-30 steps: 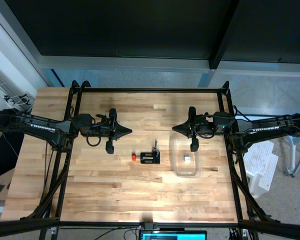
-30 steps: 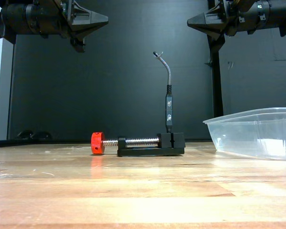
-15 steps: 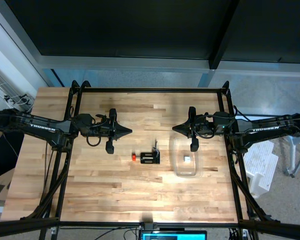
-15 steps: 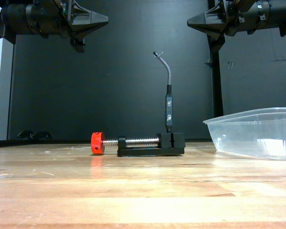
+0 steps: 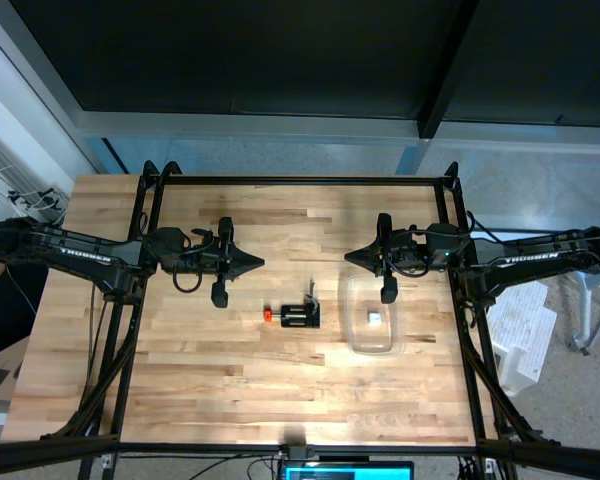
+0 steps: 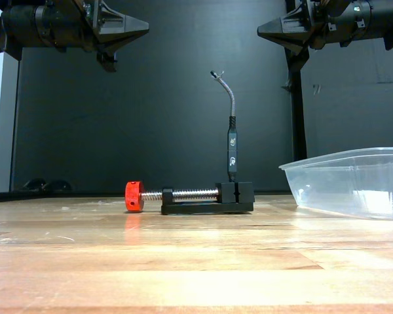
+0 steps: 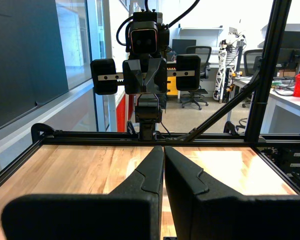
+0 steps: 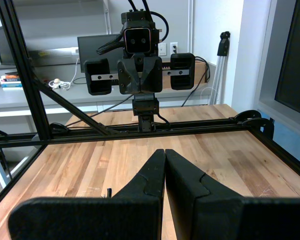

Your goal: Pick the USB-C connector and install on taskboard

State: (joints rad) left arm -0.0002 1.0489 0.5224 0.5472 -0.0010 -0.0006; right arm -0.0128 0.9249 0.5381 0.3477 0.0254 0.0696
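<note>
The taskboard (image 5: 300, 316) is a small black block with a red-orange knob (image 6: 134, 196), lying mid-table. A black USB-C connector (image 6: 232, 150) stands upright in the taskboard (image 6: 206, 199) at the end away from the knob, its braided cable stub curving up; from above the connector (image 5: 311, 295) shows at the block's far edge. My left gripper (image 5: 258, 263) hovers high, left of the block, shut and empty (image 7: 164, 150). My right gripper (image 5: 348, 258) hovers high to the right, also shut and empty (image 8: 165, 152). Both grippers (image 6: 144, 26) (image 6: 261, 29) point inward at each other.
A clear plastic tray (image 5: 357, 335) sits right of the taskboard with a small white item (image 5: 374, 317) inside; the tray (image 6: 354, 183) lies below my right arm. A black frame (image 5: 300, 181) borders the wooden table.
</note>
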